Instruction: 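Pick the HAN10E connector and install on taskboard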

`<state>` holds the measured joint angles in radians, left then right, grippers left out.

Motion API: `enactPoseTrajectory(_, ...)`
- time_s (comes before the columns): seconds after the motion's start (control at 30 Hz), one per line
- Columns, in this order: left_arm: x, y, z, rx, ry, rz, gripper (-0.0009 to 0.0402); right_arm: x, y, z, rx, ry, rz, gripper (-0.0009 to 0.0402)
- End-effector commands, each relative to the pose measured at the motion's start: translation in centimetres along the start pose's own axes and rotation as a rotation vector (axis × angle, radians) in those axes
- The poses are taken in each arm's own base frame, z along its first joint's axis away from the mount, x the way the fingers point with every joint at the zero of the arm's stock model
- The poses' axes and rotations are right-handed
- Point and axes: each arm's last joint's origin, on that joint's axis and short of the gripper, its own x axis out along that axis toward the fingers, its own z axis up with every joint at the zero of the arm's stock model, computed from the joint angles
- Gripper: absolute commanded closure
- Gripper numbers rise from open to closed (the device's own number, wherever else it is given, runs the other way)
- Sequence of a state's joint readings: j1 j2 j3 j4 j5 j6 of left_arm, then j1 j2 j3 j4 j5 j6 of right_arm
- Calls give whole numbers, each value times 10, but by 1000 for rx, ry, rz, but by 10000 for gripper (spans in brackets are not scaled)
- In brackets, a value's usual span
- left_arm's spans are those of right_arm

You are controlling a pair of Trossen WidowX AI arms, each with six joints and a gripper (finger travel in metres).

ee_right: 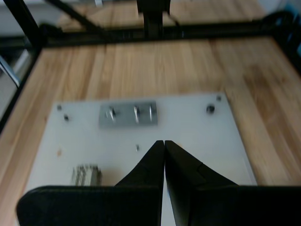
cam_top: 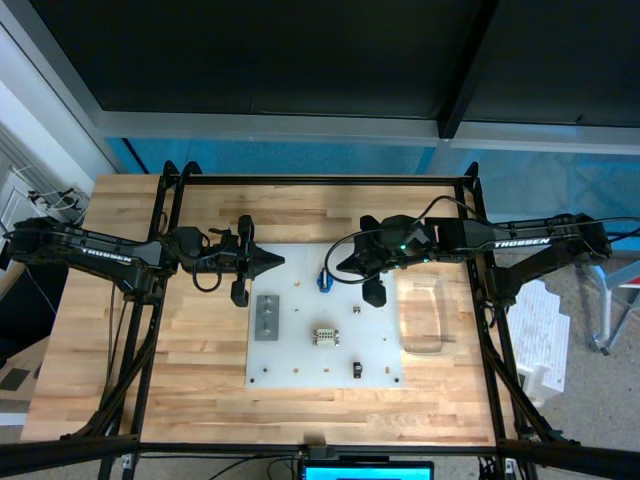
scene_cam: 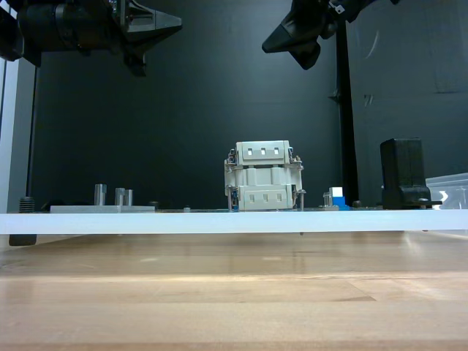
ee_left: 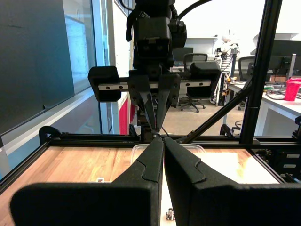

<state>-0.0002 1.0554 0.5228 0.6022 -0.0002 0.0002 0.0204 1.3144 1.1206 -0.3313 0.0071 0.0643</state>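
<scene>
Left end effector (cam_top: 278, 262) and right end effector (cam_top: 342, 267) hang high over the taskboard's far edge, both pressed together and holding nothing.
On the table (cam_top: 200, 400), the taskboard (cam_top: 300, 360) carries the HAN10E connector (cam_top: 324, 337) near its middle, upright and apparently stacked on its socket. Installation looks finished; the next move likely calls only for checking the seating and parking both arms.

connector (cam_top: 324, 337) on taskboard (cam_top: 290, 355), left pincer (cam_top: 278, 261), right pincer (cam_top: 342, 267) above
</scene>
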Motion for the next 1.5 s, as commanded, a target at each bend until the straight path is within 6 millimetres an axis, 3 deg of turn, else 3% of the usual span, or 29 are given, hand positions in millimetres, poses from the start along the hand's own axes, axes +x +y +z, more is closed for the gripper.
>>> enactPoseTrajectory(0.03,0,0,0,0,0,0,392,-1,0,-4,0,-75,4,393)
enactPoseTrajectory(0.7,0,0,0,0,0,0,392,-1,-4,-23,14,-419,17,393)
enactPoseTrajectory(1.5,0,0,0,0,0,0,392,-9,-9,-47,67,-548,28,393)
